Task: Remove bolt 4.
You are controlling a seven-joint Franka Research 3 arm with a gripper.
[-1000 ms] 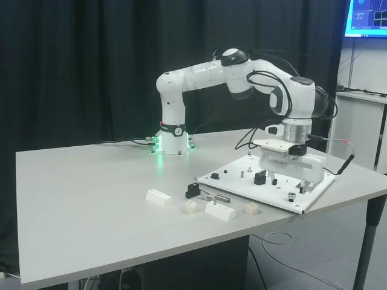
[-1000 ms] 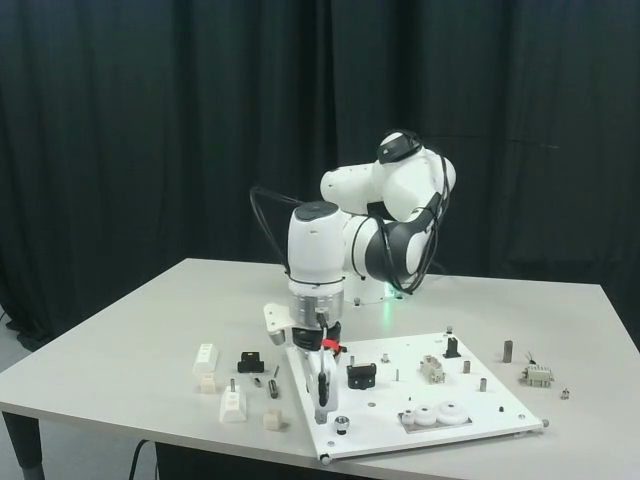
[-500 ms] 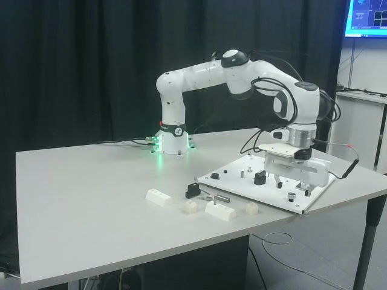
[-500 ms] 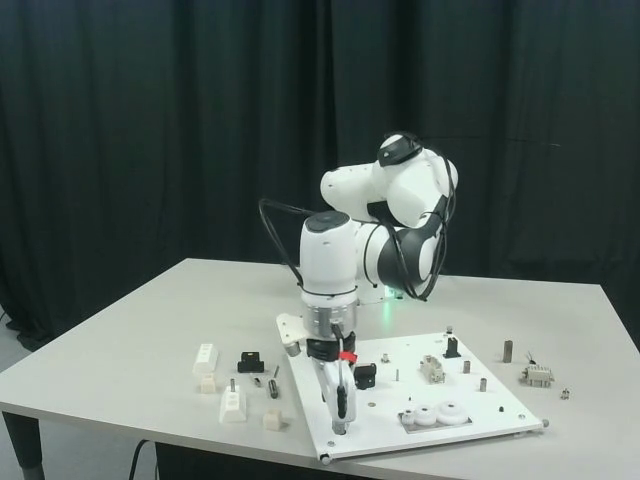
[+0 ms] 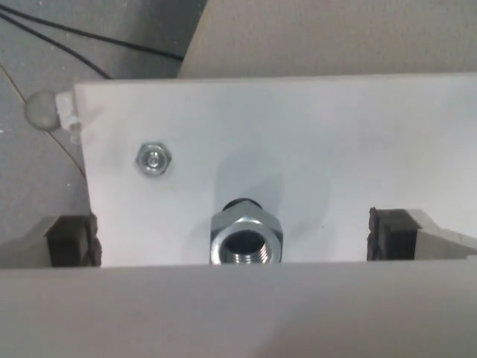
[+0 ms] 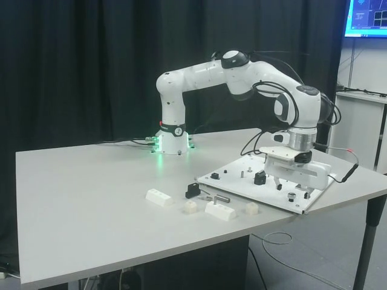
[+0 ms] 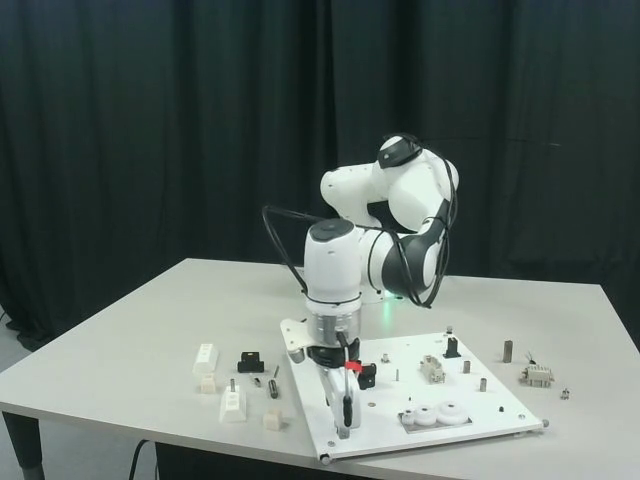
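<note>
Bolt 4 [image 5: 246,237] is a large grey hex-headed part with a threaded bore, standing near a corner of the white board [image 5: 335,149]. My gripper [image 5: 231,237] is open and straddles it. One black pad [image 5: 71,240] and the other [image 5: 391,233] stand well clear of the hex flats on either side. In the first room view the gripper [image 6: 292,183] hangs just above the bolt [image 6: 291,195] at the board's front corner. In the second room view the gripper [image 7: 343,422] hides the bolt.
A small hex screw [image 5: 154,159] sits on the board close to the bolt, beside the board's corner foot [image 5: 41,112]. Several fittings stand on the board [image 6: 233,180]. White blocks [image 6: 158,196] and a black clip [image 6: 192,190] lie on the grey table [image 6: 91,187] beside it.
The arm swung its wrist along the board toward the front corner and came to rest over the bolt. Nothing on the board or table moved.
</note>
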